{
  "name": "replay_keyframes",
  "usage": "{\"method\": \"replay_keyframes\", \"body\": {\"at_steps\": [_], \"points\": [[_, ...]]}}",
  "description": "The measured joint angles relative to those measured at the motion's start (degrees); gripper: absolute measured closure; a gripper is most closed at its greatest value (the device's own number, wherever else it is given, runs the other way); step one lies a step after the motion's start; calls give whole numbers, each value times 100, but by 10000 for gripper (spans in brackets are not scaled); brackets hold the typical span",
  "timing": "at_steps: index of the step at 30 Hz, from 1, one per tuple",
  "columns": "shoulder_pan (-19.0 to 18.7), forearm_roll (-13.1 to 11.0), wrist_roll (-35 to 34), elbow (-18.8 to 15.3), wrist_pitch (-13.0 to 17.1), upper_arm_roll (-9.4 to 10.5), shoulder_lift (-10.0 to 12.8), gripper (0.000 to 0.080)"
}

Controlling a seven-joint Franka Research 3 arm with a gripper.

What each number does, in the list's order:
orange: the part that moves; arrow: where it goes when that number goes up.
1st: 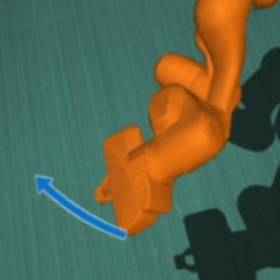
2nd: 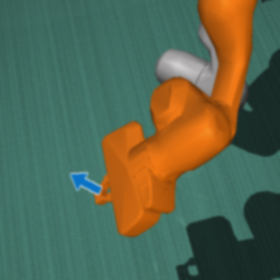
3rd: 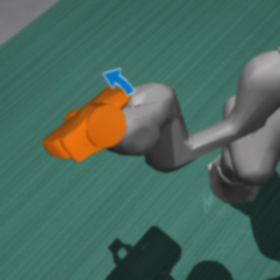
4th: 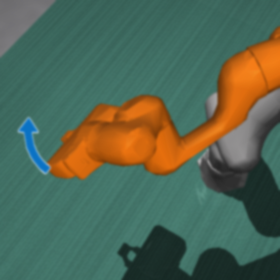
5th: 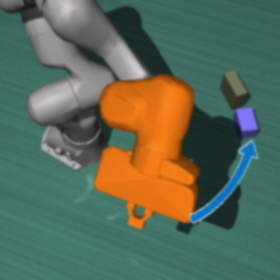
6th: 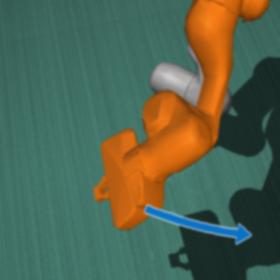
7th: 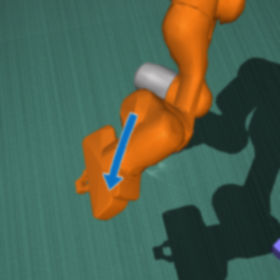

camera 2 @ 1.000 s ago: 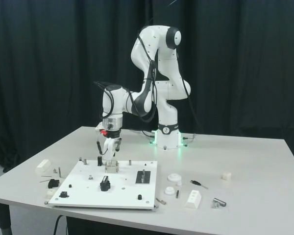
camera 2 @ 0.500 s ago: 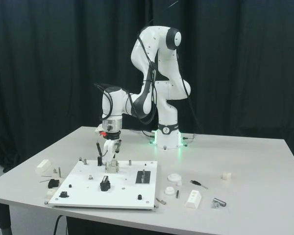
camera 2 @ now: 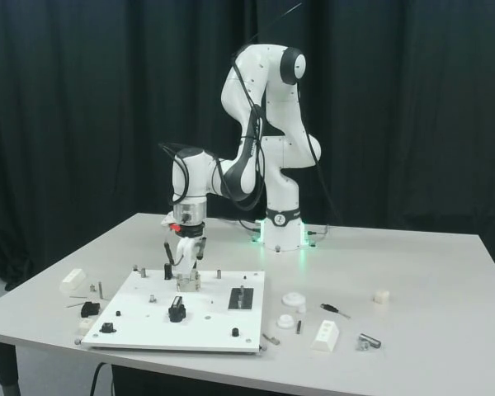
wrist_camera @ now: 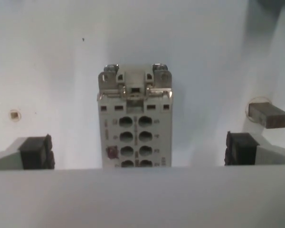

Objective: Remove waterproof.

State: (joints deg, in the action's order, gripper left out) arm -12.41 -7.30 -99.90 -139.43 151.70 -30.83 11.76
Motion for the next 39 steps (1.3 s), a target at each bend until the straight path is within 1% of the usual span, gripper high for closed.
{"method": "replay_keyframes", "body": {"at_steps": [11,16,17,22,23,32,33,39], "points": [[0,-42,15,-1,14,18,27,0],[0,-92,112,-2,111,58,89,0],[0,-113,135,-2,130,66,102,96],[0,-167,207,-2,217,102,164,96],[0,-170,209,-2,226,106,171,258],[12,-172,226,-20,209,88,172,258],[12,-172,226,-20,203,86,169,478],[13,-182,226,-19,183,76,153,478]]}}
